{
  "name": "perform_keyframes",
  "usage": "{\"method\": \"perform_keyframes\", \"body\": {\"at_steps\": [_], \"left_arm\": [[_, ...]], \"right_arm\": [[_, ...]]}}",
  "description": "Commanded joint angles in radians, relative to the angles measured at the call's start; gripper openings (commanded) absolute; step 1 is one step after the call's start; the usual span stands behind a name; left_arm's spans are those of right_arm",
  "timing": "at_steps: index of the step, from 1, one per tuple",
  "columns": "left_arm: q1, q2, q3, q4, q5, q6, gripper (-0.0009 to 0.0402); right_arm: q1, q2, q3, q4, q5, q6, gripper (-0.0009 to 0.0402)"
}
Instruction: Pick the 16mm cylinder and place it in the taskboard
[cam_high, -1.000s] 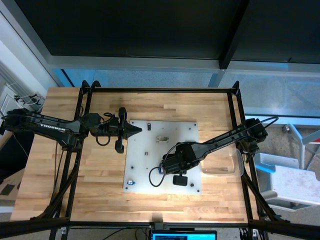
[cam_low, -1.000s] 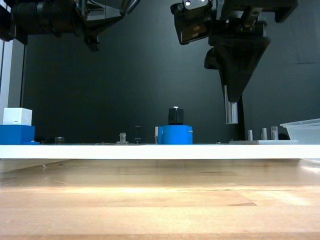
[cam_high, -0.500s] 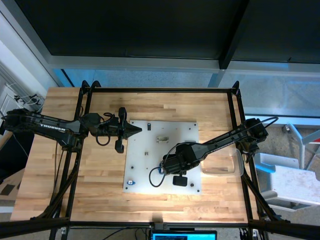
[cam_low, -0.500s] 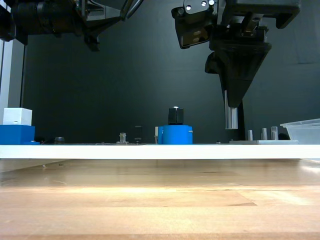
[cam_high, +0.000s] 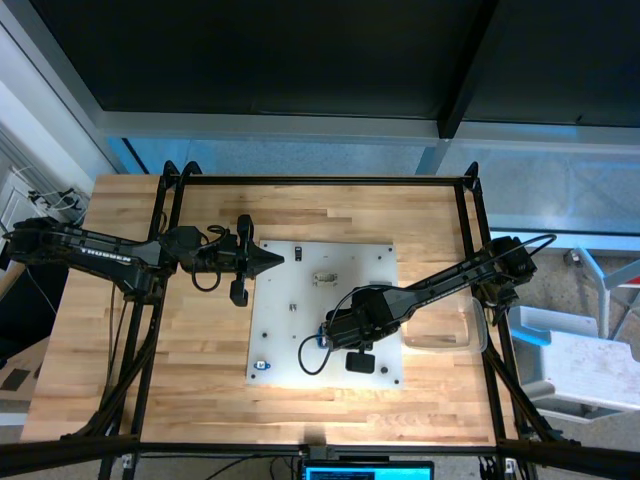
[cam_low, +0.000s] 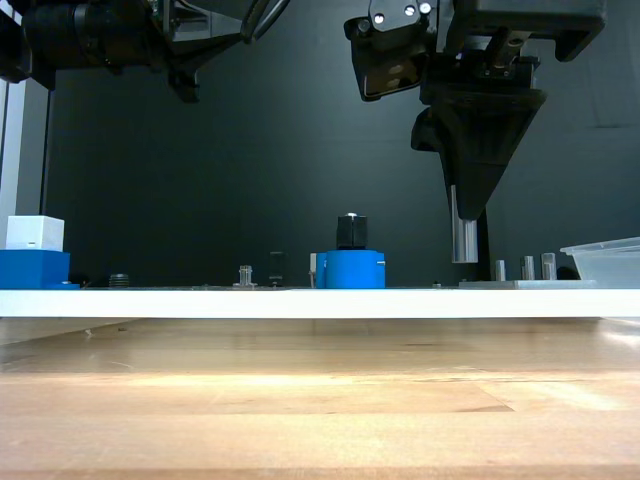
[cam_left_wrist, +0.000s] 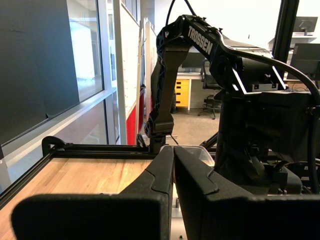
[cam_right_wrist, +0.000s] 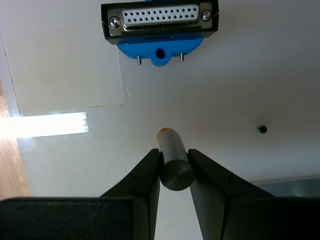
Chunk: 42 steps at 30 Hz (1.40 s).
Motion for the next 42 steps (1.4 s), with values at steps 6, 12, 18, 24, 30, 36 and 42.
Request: {"method": "perform_keyframes", "body": {"at_steps": [6,12,18,24,30,36,42], "left_arm": [[0.000,0.000,0.000,0.000,0.000,0.000,0.0000],[0.000,0.000,0.000,0.000,0.000,0.000,0.0000],[0.000,0.000,0.000,0.000,0.000,0.000,0.0000],[0.000,0.000,0.000,0.000,0.000,0.000,0.0000],[0.000,0.000,0.000,0.000,0.000,0.000,0.0000],[0.000,0.000,0.000,0.000,0.000,0.000,0.0000],[0.000,0.000,0.000,0.000,0.000,0.000,0.0000]], "right_arm": [[0.001,0.008,-0.001,0.006,-0.001,-0.011,0.0012],[0.002,0.008,-0.019,0.025,-0.018,-0.015,0.0012],[0.003,0.008,-0.039,0.048,-0.019,-0.016,0.0012],[0.003,0.008,-0.041,0.053,-0.015,-0.021,0.0012],[0.003,0.008,-0.045,0.054,-0.015,-0.022,0.0012],[0.003,0.008,-0.045,0.055,-0.014,-0.027,0.0012],[0.003,0.008,-0.045,0.055,-0.013,-0.031,0.0012]]}}
